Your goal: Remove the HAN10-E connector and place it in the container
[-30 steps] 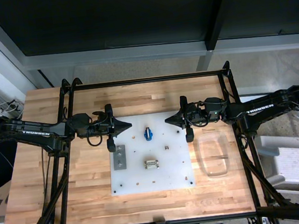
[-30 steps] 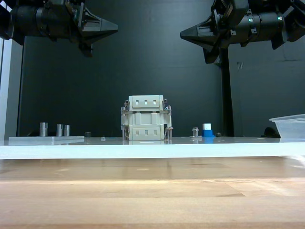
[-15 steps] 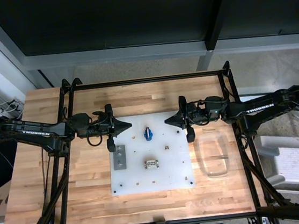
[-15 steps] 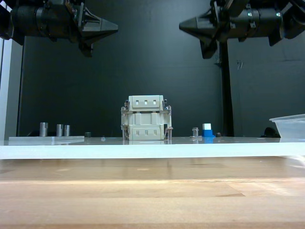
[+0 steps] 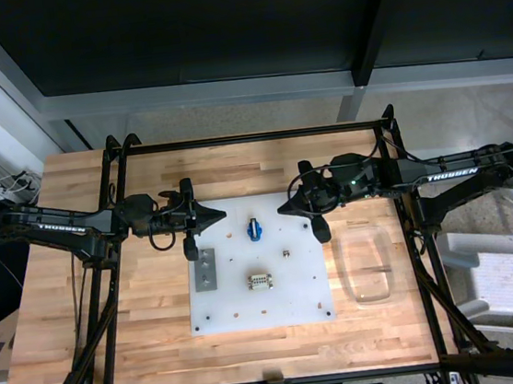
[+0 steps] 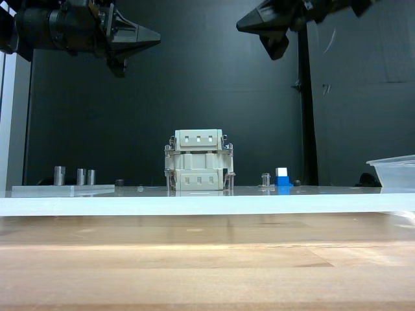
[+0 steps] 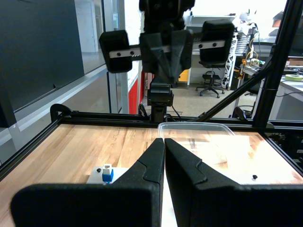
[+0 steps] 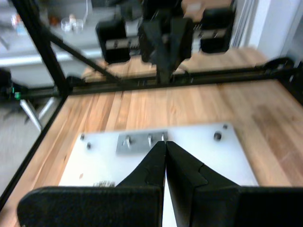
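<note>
Fingers together, my right gripper hangs high over the plate, poised for the connector; my left gripper, likewise closed, sits parked opposite, container alongside.

right gripper: high over the far right of the white plate — its body and arm cut off by the low view's upper edge.
left gripper: high over the plate's far left; its arm runs off the left edge.
container: only its left end shows in the low view; from the left wrist, its near rim hides behind the fingers.
HAN10-E connector: pin spots too small to tell from above.
grey metal block: blurred — holes cannot be told.
</note>
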Robot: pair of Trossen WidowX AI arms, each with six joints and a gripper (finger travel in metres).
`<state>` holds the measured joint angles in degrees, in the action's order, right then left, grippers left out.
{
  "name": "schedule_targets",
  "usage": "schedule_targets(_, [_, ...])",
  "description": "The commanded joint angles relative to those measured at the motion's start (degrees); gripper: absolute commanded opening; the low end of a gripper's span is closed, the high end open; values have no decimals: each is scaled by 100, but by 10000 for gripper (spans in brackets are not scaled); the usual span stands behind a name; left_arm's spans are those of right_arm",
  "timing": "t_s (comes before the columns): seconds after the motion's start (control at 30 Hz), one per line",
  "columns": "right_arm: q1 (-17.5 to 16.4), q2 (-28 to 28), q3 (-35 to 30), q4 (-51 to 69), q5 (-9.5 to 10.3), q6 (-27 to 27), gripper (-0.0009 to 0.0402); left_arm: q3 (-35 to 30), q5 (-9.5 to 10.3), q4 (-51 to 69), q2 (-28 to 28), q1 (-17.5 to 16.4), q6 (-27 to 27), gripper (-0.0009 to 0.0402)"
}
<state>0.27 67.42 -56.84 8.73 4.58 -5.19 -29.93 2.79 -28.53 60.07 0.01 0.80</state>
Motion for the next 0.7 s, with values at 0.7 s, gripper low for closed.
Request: schedule_targets(0.7, [-693, 2472, -3956, 5047, -518, 37, 0, -2, -2, -4, 2, -2, 0, 0])
